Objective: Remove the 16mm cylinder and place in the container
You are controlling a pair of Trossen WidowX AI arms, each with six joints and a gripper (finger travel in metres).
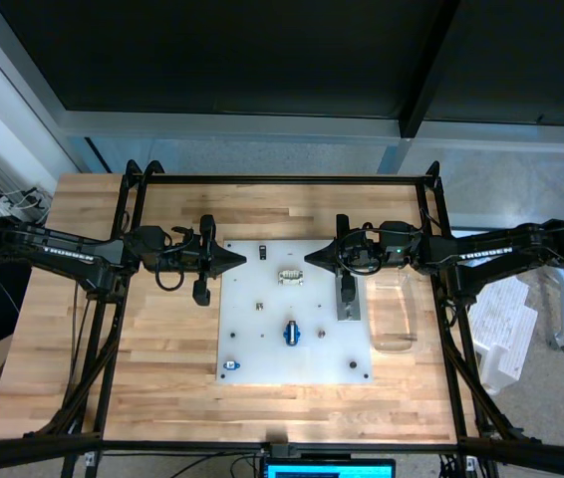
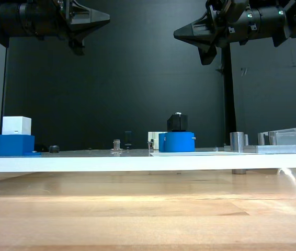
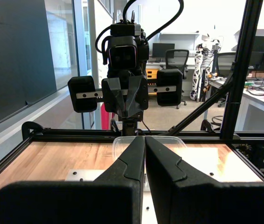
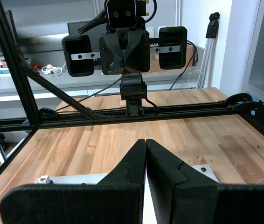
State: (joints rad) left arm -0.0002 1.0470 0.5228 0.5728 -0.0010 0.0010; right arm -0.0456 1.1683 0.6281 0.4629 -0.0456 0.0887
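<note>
Black left gripper [image 1: 245, 257] hovering over the white square board [image 1: 262, 344], fingers pressed together, gripping nothing; right gripper [image 1: 307, 257] facing it, likewise closed, empty; small dull grey metal peg [image 2: 237, 141] standing on the board; clear rectangular plastic tub [image 1: 394, 345] sitting just beside the board's right edge
</note>
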